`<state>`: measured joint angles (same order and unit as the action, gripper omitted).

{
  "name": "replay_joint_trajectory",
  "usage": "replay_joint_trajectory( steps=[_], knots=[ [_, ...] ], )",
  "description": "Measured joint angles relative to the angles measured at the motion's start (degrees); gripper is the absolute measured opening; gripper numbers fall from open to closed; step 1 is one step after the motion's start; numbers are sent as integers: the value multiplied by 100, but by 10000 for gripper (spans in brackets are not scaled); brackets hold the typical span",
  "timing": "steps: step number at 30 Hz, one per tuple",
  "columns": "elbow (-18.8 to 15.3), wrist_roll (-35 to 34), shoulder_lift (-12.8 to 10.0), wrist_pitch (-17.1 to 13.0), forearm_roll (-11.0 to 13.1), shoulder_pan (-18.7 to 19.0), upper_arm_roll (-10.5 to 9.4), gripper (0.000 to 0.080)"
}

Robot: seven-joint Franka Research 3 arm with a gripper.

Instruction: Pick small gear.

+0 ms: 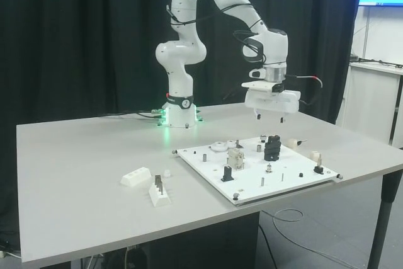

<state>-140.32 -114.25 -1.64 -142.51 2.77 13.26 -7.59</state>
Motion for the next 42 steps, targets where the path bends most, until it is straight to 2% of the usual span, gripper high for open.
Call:
replay_joint_trajectory(
  steps=[13, 29, 33, 38, 42],
  knots=[
    [2, 0, 123, 61, 138, 0, -3, 800],
    [112, 0, 223, 463, 164, 0, -1, 800],
    [136, 0, 223, 479, 163, -4, 17, 800],
    [184, 0, 223, 477, 75, -35, 82, 800],
    [245, 0, 223, 475, -129, -95, 141, 800]
  ],
)
